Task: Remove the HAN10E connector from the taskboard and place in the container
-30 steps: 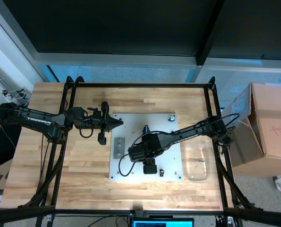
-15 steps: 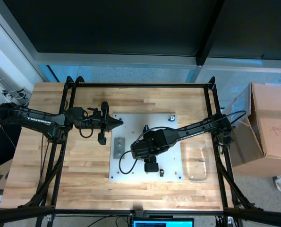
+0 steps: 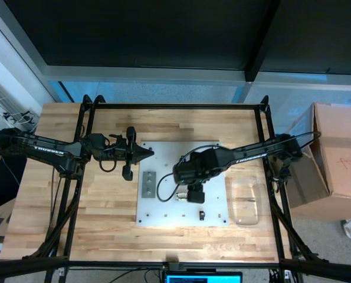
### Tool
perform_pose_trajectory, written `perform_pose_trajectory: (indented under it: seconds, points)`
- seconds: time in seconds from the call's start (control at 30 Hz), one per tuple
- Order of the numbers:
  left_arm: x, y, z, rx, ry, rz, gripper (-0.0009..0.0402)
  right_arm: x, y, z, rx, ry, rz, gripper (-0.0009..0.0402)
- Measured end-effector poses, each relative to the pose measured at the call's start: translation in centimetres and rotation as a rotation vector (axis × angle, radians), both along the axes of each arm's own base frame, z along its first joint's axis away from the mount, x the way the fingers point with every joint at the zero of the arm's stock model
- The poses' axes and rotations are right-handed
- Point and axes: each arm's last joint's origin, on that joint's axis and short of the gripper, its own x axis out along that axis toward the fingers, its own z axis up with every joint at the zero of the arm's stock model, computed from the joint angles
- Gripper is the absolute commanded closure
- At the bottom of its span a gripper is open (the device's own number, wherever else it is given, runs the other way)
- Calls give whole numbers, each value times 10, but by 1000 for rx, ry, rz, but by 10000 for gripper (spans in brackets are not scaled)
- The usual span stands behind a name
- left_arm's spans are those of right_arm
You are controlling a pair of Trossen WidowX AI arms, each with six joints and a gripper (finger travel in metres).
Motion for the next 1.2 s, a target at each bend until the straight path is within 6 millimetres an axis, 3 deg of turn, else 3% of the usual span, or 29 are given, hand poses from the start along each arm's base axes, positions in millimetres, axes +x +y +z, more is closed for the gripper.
perform_pose_trajectory:
  seconds: [0.5,0.77,1.2]
  points:
    - [0,0,0,0,0,0,393,-85,-68,-10,14,25,-259,368]
    - [0,0,0,0,0,0,393,-131,-94,-27,14,64,-386,368]
    - [0,0,0,0,0,0,393,-180,-127,-62,22,136,-583,361]
